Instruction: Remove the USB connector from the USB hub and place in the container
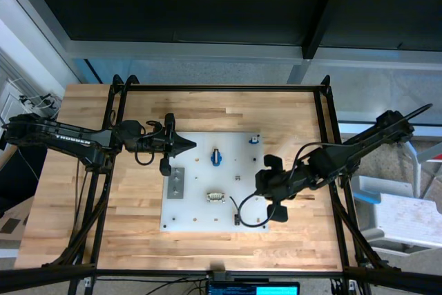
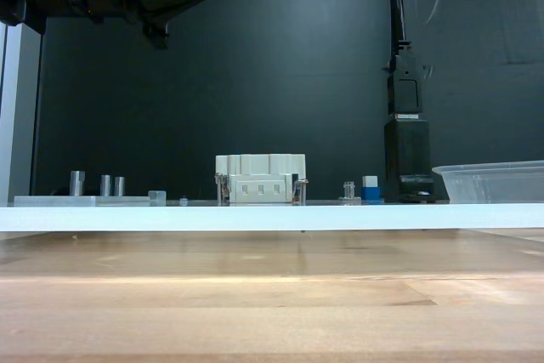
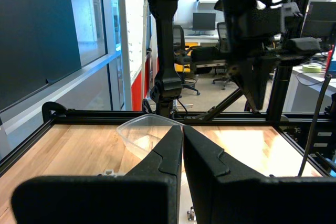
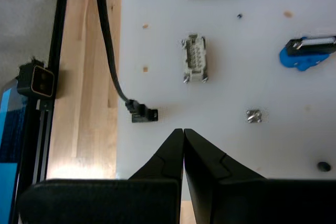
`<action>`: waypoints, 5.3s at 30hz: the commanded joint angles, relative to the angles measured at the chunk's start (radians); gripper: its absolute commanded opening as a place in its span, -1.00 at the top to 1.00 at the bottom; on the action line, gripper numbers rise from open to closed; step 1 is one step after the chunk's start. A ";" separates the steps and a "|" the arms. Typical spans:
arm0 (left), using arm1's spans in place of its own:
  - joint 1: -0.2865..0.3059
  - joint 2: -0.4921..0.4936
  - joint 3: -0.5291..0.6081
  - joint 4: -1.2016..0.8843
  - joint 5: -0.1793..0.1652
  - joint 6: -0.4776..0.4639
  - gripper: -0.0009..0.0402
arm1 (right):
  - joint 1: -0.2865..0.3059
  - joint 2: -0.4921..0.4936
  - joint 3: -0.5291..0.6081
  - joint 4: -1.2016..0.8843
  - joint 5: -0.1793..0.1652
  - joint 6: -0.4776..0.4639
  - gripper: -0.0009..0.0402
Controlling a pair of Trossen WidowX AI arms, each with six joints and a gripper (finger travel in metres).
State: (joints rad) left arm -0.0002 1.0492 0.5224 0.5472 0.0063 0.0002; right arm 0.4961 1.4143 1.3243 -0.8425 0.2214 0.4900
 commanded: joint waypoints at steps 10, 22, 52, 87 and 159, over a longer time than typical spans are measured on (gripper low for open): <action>0.000 0.000 0.000 0.000 0.000 0.000 0.95 | 0.056 0.148 0.104 -0.045 -0.005 0.056 0.54; 0.000 0.000 0.000 0.000 0.000 0.000 0.95 | 0.071 0.272 0.203 -0.100 -0.005 0.079 0.33; 0.000 0.000 0.000 0.000 0.000 0.000 0.95 | 0.067 0.426 0.221 -0.029 0.023 0.066 0.25; 0.000 0.000 0.000 0.000 0.000 0.000 0.95 | 0.050 0.452 0.189 0.026 0.020 0.060 0.61; 0.000 0.000 0.000 0.000 0.000 0.000 0.95 | 0.068 0.439 0.161 0.078 0.024 0.053 0.96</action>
State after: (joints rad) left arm -0.0002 1.0489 0.5228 0.5472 0.0063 -0.0002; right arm 0.5613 1.8606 1.4982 -0.7700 0.2485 0.5373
